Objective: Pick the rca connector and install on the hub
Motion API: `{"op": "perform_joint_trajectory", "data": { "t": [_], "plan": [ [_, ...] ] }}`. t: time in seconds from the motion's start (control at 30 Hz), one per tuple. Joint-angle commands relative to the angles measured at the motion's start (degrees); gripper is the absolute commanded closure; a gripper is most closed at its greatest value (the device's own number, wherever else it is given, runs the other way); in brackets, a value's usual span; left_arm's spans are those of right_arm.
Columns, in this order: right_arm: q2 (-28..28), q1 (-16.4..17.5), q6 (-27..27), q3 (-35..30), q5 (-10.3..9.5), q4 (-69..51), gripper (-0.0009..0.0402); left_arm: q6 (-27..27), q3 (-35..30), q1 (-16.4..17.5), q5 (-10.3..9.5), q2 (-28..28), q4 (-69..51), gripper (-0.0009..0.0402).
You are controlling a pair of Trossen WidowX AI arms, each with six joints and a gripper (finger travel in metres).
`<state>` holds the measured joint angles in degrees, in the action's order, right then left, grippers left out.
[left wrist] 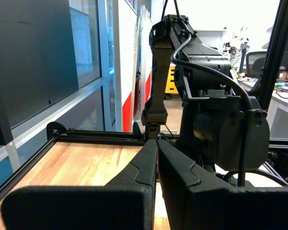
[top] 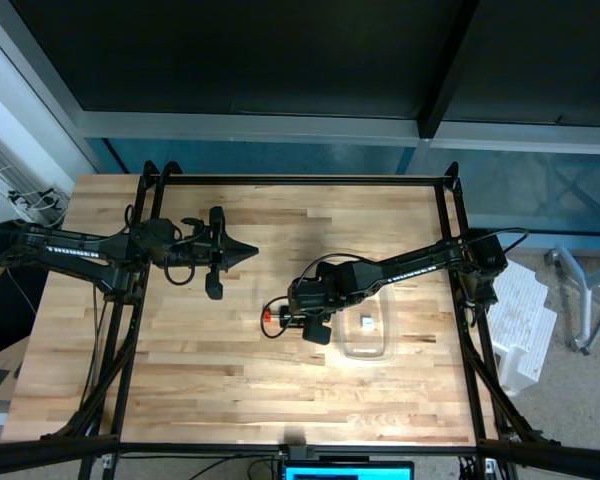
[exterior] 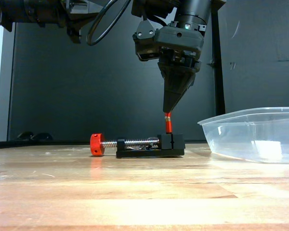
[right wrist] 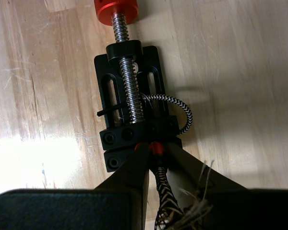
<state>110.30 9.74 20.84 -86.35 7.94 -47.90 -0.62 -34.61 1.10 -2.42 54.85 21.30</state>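
The right gripper (exterior: 169,109) hangs directly above the hub's (exterior: 149,147) end opposite its red knob, fingers pinched on the rca connector (exterior: 168,123), whose lower tip reaches the hub's top. The left gripper (top: 246,252), fingers pressed together, sits well apart from the hub. A tray (exterior: 260,137) lies just beside the hub.

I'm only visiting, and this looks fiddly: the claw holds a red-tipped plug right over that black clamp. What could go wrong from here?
The right claw pinches the rca connector by its upper end; pressed off-centre into the hub, it might tilt or slip.
Nothing visible pins the hub to the table, so it could slide.
The braided cable loops out beside the hub and may snag.
The left claw sits shut, far off at the left.
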Motion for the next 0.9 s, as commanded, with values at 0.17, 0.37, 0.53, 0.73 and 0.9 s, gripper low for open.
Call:
{"op": "perform_joint_trajectory", "data": {
  "t": [0.17, 0.37, 0.53, 0.73, 0.9],
  "plan": [
    [1.6, -0.13, 0.42, 0.0, -0.02, 1.2, 0.0393, 0.0, 0.0, 0.02, 0.02, 0.0, 0.02, 0.0392],
    [1.73, -0.26, 0.94, 0.0, 0.02, 1.68, 0.0393, 0.0, 0.0, 0.02, 0.02, 0.0, 0.02, 0.0392],
    [1.73, -0.28, 1.46, 0.0, 0.02, 1.7, 0.0393, 0.0, 0.0, 0.02, 0.02, 0.0, 0.02, 0.0392],
    [1.73, -0.28, 1.53, 0.0, 0.0, 1.66, 0.0393, 0.0, 0.0, 0.02, 0.0, 0.0, 0.02, 0.0392],
    [1.68, -0.28, 1.7, 0.0, 0.0, 1.6, 0.0393, 0.0, 0.0, 0.02, 0.0, 0.0, 0.02, 0.0392]
  ]
}}
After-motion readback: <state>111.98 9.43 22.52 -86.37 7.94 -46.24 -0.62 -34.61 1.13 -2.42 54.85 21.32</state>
